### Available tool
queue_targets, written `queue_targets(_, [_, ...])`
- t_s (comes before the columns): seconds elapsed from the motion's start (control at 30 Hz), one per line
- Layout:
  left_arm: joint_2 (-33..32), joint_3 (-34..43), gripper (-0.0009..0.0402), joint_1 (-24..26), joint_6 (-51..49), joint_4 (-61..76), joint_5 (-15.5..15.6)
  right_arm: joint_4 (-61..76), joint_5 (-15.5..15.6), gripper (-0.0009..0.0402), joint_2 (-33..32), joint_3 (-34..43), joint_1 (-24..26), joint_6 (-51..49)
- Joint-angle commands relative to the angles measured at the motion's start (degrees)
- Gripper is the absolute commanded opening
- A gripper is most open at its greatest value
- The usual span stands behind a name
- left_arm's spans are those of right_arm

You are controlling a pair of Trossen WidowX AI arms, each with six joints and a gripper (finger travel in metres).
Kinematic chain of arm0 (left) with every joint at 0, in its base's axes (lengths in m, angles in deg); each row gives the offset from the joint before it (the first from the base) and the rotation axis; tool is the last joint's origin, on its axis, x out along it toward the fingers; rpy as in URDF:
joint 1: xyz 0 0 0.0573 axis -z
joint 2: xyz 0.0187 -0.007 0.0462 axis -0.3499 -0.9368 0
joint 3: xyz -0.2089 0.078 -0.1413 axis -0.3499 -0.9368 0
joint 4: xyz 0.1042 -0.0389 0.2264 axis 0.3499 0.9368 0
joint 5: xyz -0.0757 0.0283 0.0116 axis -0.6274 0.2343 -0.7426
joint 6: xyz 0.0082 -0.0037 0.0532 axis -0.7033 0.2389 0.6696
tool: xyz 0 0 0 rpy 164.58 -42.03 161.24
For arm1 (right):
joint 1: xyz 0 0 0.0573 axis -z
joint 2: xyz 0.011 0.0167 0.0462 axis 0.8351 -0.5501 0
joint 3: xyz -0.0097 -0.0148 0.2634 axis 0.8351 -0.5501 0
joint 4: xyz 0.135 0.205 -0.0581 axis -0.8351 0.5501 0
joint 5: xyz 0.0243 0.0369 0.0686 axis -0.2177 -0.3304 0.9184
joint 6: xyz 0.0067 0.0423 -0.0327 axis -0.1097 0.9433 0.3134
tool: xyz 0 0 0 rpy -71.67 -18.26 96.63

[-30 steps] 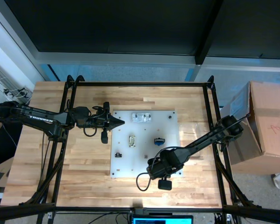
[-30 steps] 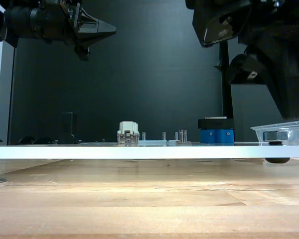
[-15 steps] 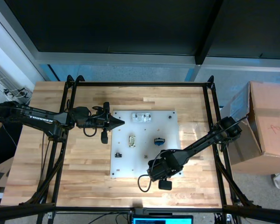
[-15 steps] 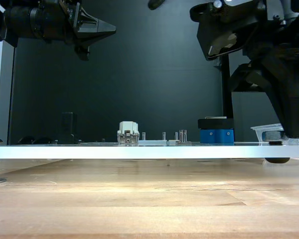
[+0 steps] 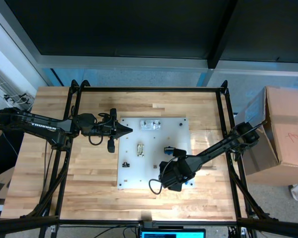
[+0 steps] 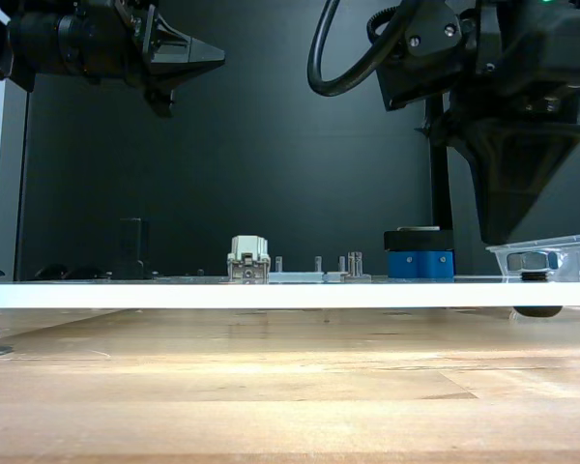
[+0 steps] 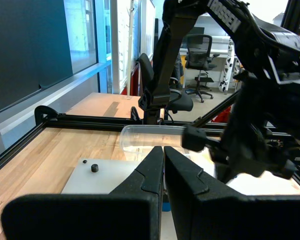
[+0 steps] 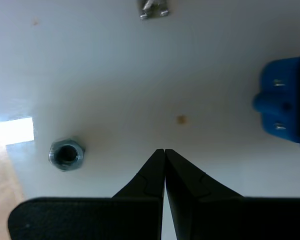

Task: Unfasten the M12 nut and place it in the container

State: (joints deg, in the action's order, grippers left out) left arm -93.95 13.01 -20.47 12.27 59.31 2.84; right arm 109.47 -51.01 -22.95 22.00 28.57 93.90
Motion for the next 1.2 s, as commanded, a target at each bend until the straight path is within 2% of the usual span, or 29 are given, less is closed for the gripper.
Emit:
queue_targets(0.03, [0.0, 0.0, 0.0, 0.0, 0.0, 0.1, 0.0, -0.2, 3.0, 0.0, 0.8, 0.1, -0.2, 0.0])
queue_targets(0.27, [0.0, 0.0, 0.0, 0.0, 0.0, 0.1, 0.0, -5.9, 18.8, 0.0, 1.4, 0.9, -0.3, -1.7])
queue_targets(0.3, [0.0, 0.0, 0.0, 0.0, 0.0, 0.1, 0.0, -7.3, 20.0, 0.0, 1.4, 0.9, -0.3, -2.1])
queue_targets(0.47, [0.0, 0.0, 0.0, 0.0, 0.0, 0.0, 0.0, -9.0, 20.5, 0.0, -0.4, 0.8, -0.3, -3.0])
queue_targets(0.67, [0.0, 0.0, 0.0, 0.0, 0.0, 0.0, 0.0, -9.3, 18.8, 0.0, -2.9, 0.7, -0.3, -3.4])
queue_targets(0.8, [0.0, 0.0, 0.0, 0.0, 0.0, 0.1, 0.0, -8.7, 16.6, 0.0, -2.9, 0.4, 0.1, -3.6])
queue_targets(0.93, [0.0, 0.0, 0.0, 0.0, 0.0, 0.0, 0.0, -7.4, 15.7, 0.0, -2.6, 0.4, 0.3, -4.5])
queue_targets(1.0, [0.0, 0.0, 0.0, 0.0, 0.0, 0.0, 0.0, -5.4, 11.9, 0.0, -2.0, 0.4, 0.4, -4.3])
queue_targets(1.07, [0.0, 0.0, 0.0, 0.0, 0.0, 0.0, 0.0, -1.1, 5.7, 0.0, -1.2, 0.7, 0.4, -2.2])
queue_targets(1.13, [0.0, 0.0, 0.0, 0.0, 0.0, 0.0, 0.0, 3.7, 0.8, 0.0, -0.8, 1.3, 0.4, -0.5])
queue_targets(1.2, [0.0, 0.0, 0.0, 0.0, 0.0, 0.0, 0.0, 5.9, 0.1, 0.0, -0.5, 1.9, 0.4, 0.1])
